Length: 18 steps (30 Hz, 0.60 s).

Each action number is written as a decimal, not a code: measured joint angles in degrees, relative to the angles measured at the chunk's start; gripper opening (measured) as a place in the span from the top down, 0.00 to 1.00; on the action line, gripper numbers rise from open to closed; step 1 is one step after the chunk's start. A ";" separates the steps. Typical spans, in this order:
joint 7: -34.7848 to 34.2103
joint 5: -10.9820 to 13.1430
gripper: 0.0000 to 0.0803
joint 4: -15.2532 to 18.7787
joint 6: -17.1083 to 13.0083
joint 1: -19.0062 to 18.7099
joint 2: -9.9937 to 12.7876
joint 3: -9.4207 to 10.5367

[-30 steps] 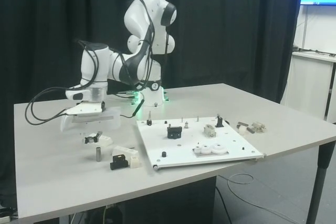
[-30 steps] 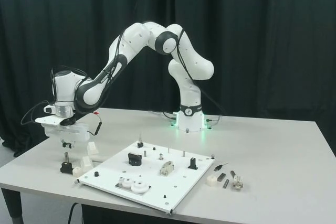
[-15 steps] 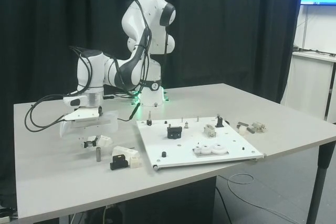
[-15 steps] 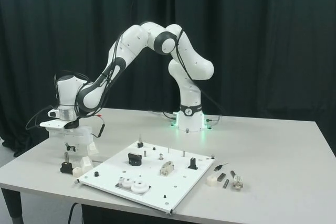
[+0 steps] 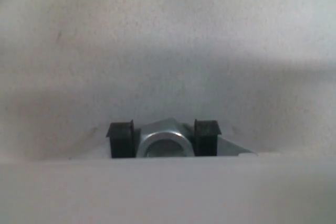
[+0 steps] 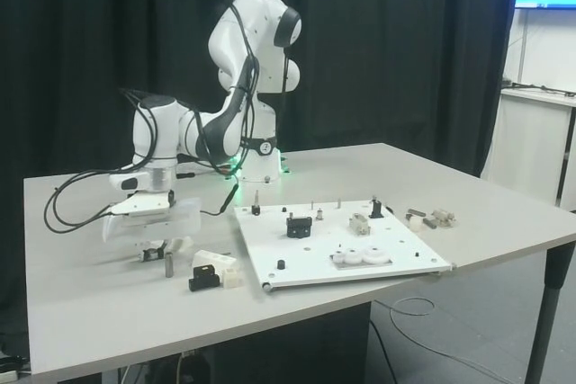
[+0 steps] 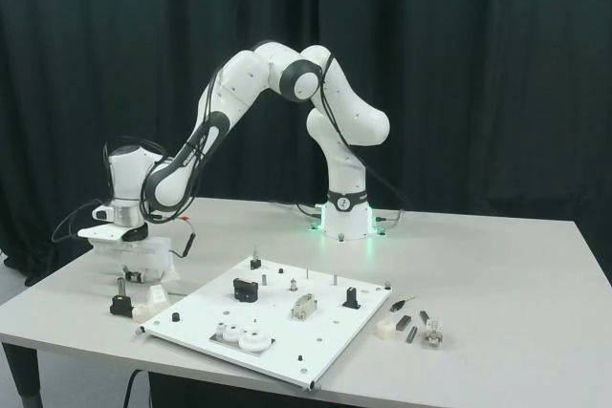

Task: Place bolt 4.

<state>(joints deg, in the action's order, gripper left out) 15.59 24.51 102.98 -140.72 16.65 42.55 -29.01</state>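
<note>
- The white arm (image 7: 239, 102) reaches from its base at the back of the grey table (image 7: 497, 265) down to the table's far side, away from the white board (image 7: 277, 317).
- The claw (image 5: 164, 139) sits low over the table, just beside a small white holder block (image 6: 219, 267).
- In the wrist view, the two black fingertips (image 5: 121, 138) stand on either side of a grey metal bolt (image 5: 165, 142) with a round head, touching it, so the claw is clamped on the bolt.
- In the room views, the bolt in the claw is hidden under the white wrist housing (image 6: 148, 211).
- A separate upright grey pin (image 6: 168, 264) stands on the table just beside the claw.
- The board carries two white gears (image 7: 243, 336), black fixtures (image 7: 246, 289) and thin upright pegs (image 7: 334, 279).
- A few small loose parts (image 7: 411, 327) lie on the table beside the board's other edge, well apart from the claw.
</note>
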 joint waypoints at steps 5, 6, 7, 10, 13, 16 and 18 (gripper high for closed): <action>0.00 0.02 0.69 0.43 -0.91 0.00 0.16 0.03; 0.00 0.02 0.69 0.45 -1.04 0.00 0.16 0.03; 0.00 0.02 0.69 0.44 -1.11 0.00 0.16 0.01; 0.00 0.01 0.50 0.40 -1.20 -0.01 0.12 -0.03; 0.00 -0.04 0.50 0.22 -1.24 -0.04 -0.05 -0.09; 0.00 -0.06 0.50 -0.06 -1.24 -0.14 -0.44 -0.24; -0.01 -0.06 0.16 -0.17 -1.16 -0.29 -0.79 -0.44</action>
<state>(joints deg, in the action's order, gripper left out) 15.58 24.44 102.81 -141.88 16.36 41.76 -29.45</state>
